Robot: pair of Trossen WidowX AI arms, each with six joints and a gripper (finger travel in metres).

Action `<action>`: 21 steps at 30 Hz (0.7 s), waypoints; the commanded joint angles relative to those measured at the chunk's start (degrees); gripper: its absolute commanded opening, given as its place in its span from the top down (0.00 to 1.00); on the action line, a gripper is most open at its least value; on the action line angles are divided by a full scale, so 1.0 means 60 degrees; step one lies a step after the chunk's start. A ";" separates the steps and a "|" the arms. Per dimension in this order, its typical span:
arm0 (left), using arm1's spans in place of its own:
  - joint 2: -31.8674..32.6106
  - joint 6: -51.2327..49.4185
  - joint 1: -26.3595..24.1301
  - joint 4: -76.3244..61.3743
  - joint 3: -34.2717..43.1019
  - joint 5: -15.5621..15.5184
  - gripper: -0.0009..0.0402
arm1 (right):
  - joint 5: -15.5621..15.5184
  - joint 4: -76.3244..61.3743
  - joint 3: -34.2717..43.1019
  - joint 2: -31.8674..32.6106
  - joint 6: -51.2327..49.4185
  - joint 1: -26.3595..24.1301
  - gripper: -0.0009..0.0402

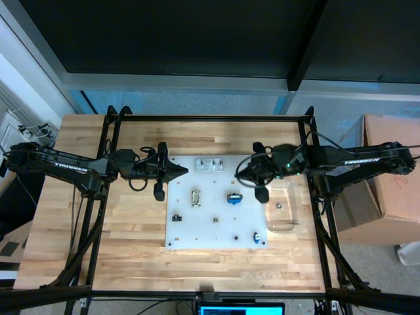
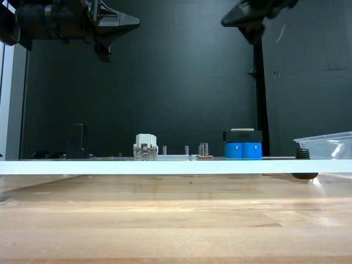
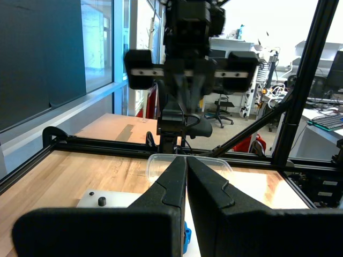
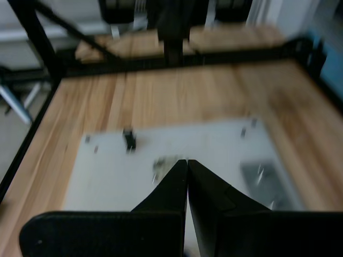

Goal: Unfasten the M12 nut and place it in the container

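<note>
The small silver nut [image 1: 278, 205] lies free inside the clear container [image 1: 289, 226], right of the white board. The black stud [image 2: 302, 153] stands bare with its ribs showing, and sits near the board's near right edge [image 1: 256, 237]. My right gripper [image 1: 239, 174] hangs high over the board's far right part, apart from the container, with its fingers [image 4: 179, 182] pressed together on nothing. My left gripper [image 1: 178, 170] hovers over the board's far left edge, its fingers [image 3: 174, 184] also shut and empty. Both grippers show high up in the low view [image 2: 135, 23] [image 2: 225, 22].
The white board [image 1: 197, 230] carries a blue connector [image 1: 233, 197], a beige socket [image 1: 195, 198], a silver post [image 1: 215, 220] and a clear block [image 1: 211, 164]. A black frame [image 1: 210, 119] rings the wooden table. A cardboard box [image 1: 387, 197] stands off the table's right.
</note>
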 commanded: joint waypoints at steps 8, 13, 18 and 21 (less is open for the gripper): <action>0.0000 0.0004 0.0004 0.0000 0.0000 0.0000 0.98 | -0.0670 0.4849 -0.1869 -0.0106 -0.0364 -0.0627 0.98; 0.0000 0.0004 0.0004 0.0000 0.0000 0.0000 0.98 | -0.0641 0.6430 -0.2728 -0.0106 -0.0350 -0.0725 0.98; 0.0000 0.0004 0.0004 0.0004 0.0000 0.0000 0.98 | -0.0663 0.7147 -0.3228 -0.0106 -0.0331 -0.0761 0.98; 0.0000 0.0004 0.0000 0.0000 0.0000 0.0004 0.98 | -0.0667 0.7278 -0.3410 -0.0106 -0.0280 -0.0761 0.98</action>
